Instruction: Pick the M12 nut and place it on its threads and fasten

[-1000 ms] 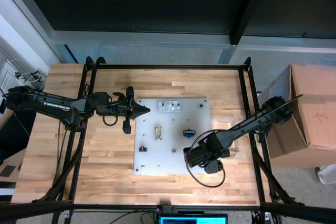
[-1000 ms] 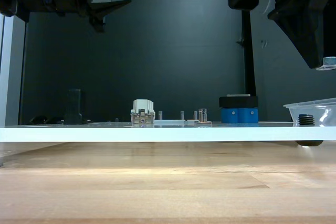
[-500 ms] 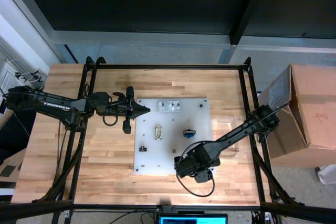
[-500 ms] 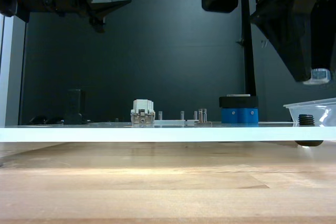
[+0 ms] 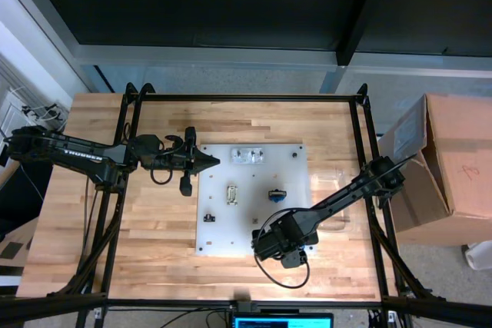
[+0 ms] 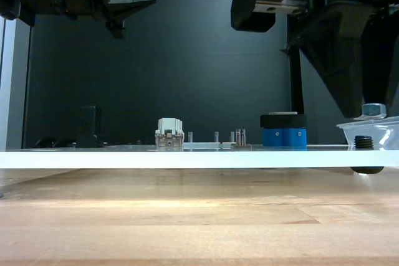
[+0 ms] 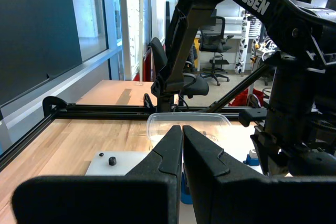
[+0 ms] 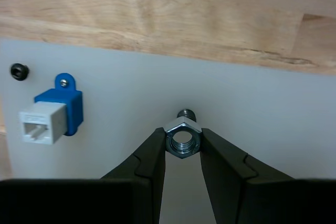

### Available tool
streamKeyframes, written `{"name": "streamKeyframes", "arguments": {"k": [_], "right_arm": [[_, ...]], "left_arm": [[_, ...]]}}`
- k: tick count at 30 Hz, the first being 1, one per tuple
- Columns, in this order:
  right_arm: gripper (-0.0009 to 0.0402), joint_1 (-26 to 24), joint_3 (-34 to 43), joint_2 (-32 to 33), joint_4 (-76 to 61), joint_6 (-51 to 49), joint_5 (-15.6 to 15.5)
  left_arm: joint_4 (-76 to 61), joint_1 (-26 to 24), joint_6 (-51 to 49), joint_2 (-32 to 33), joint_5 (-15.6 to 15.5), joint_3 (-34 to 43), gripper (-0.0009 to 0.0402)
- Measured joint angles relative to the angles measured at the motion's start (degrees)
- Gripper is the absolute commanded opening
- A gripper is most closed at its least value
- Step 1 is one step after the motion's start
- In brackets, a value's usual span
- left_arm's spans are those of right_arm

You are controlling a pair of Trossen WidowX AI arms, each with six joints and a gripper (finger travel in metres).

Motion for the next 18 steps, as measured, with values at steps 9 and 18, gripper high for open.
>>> {"name": "streamKeyframes", "arguments": {"k": [9, 18], "right_arm": [[0.002, -0.28, -0.07, 0.59, 0.94, -0.02, -0.02], [0.002, -0.28, -0.79, 0.59, 2.14, 0.0, -0.52]], "left_arm": [[0.02, 0.0, -0.02, 0.0, 0.02, 0.0, 0.0], [0.02, 0.0, 0.0, 0.0, 0.02, 0.02, 0.0]]}}
